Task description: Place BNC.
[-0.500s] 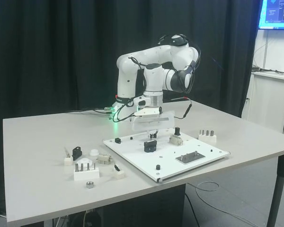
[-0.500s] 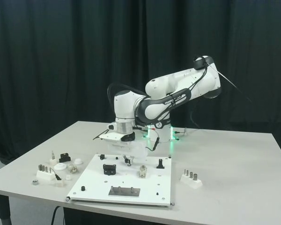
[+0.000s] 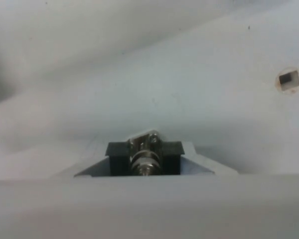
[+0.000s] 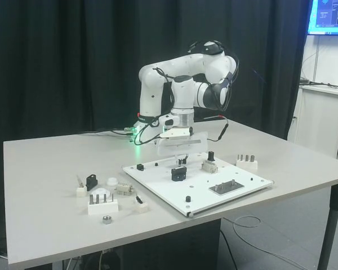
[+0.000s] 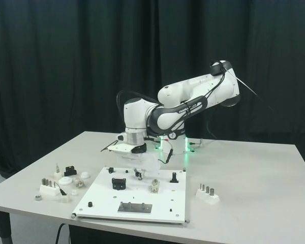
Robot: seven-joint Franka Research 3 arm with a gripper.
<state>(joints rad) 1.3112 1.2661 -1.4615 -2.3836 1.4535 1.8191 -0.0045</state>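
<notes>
In the wrist view a small metal BNC connector (image 3: 145,160) sits between two black finger pads (image 3: 117,158), just above the white board (image 3: 189,99). My gripper (image 3: 145,162) is shut on the BNC connector. From the room cameras the gripper (image 4: 183,161) (image 5: 138,172) hangs low over the far half of the white board (image 4: 158,183) (image 5: 99,201), close to its surface. The connector itself is too small to make out in the room views. A white plate on the hand hides part of the fingers.
On the board stand a black fixture (image 4: 178,174) (image 5: 118,183), a grey plate with pins (image 4: 225,187) (image 5: 134,207) and a black post (image 4: 210,155). A white pin block (image 4: 247,162) lies right of the board. Several loose parts (image 4: 103,202) lie to its left.
</notes>
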